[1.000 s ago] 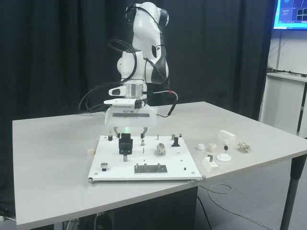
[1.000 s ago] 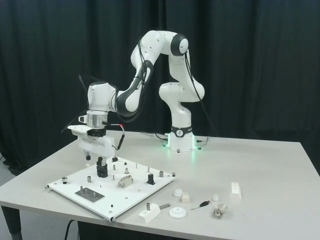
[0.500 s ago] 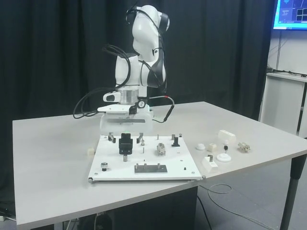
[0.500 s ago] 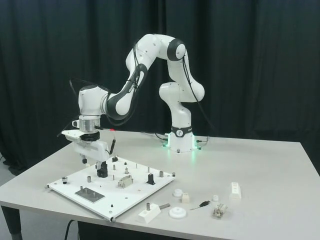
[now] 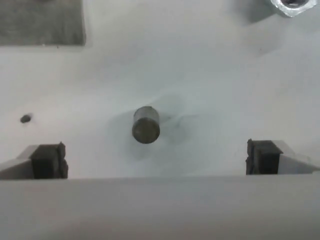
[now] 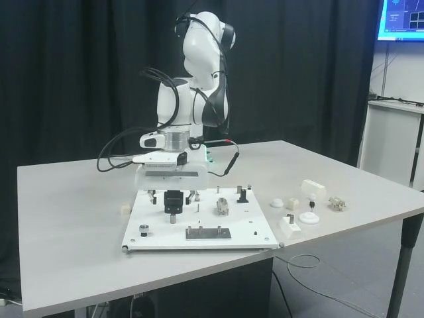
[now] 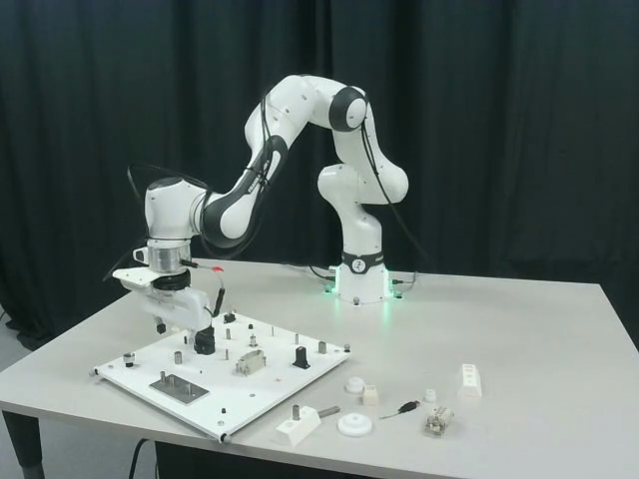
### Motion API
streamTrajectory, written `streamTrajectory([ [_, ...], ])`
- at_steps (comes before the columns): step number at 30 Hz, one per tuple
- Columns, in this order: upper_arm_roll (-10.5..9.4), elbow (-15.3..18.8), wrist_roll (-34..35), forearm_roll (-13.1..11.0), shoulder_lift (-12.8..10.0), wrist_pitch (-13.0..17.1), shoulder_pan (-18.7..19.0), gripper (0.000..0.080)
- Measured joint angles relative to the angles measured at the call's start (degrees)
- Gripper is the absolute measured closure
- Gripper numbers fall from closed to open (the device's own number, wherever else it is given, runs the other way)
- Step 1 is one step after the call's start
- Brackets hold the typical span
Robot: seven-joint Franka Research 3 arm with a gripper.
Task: Remove round peg 4.
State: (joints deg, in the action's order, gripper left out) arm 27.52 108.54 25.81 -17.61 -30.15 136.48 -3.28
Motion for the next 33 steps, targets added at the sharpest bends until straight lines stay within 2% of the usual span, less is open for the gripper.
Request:
streamTrajectory([
  [6,0.0,0.2,-1.6,-1.4,-0.6,0.0,-0.2,0.0003],
  [17,0.0,1.5,-4.4,-7.1,-0.9,1.6,-0.3,0.0003],
  [21,-0.01,1.9,-5.0,-7.9,-0.9,2.6,-0.2,0.0003],
  [33,-0.26,2.6,-6.8,-8.0,-1.2,5.6,0.6,0.0003],
])
